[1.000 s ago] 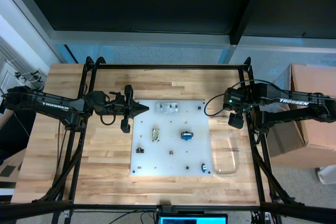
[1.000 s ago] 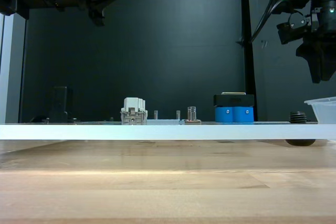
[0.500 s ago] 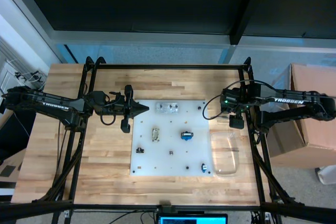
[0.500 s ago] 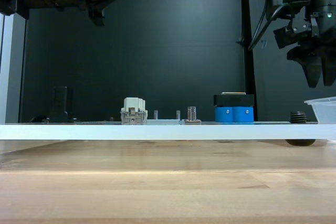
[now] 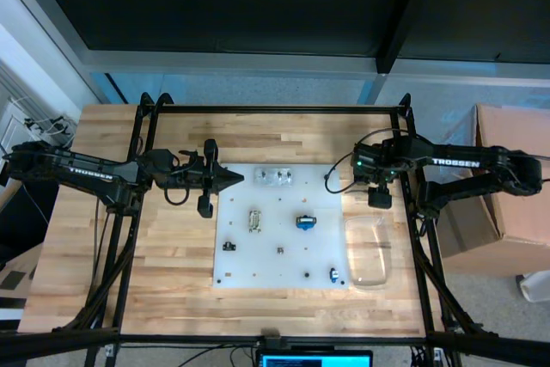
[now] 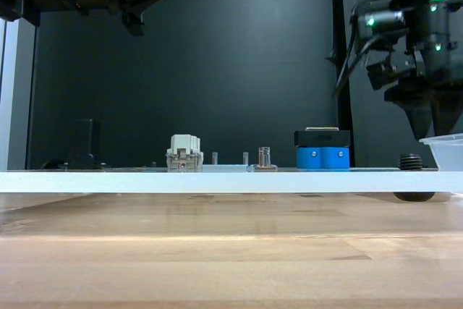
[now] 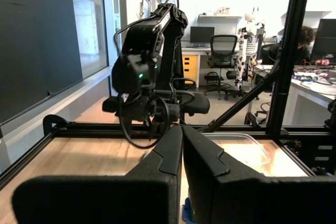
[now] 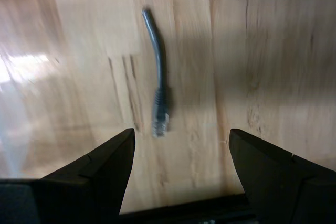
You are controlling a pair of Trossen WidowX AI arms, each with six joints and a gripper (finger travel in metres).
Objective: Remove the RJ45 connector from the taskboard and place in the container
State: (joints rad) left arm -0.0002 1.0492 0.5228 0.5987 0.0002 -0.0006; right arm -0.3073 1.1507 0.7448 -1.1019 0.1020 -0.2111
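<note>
The RJ45 connector [image 8: 160, 116], a clear plug on a short grey cable, lies free and flat beneath my right gripper [image 8: 181, 182], clear of the taskboard [image 5: 258, 255]. Plastic glare around it suggests it rests on the floor of the clear container [image 5: 352, 277]. The right gripper [image 5: 378, 198] hangs open and holds nothing, above the container's far end [image 6: 445, 142]. High over the board's left edge, my left gripper [image 5: 236, 177] points right, its fingers [image 7: 168, 150] pressed together on nothing.
On the white board stand a grey multi-pin connector [image 5: 254, 221], a blue block [image 5: 305, 222], a small metal post [image 6: 264, 158] and a clear fixture [image 5: 277, 178]. A black frame runs around the table, and a cardboard box [image 5: 507, 178] sits off to the right.
My right gripper has moved left and come down toward the container's far end. The left arm has not moved.
</note>
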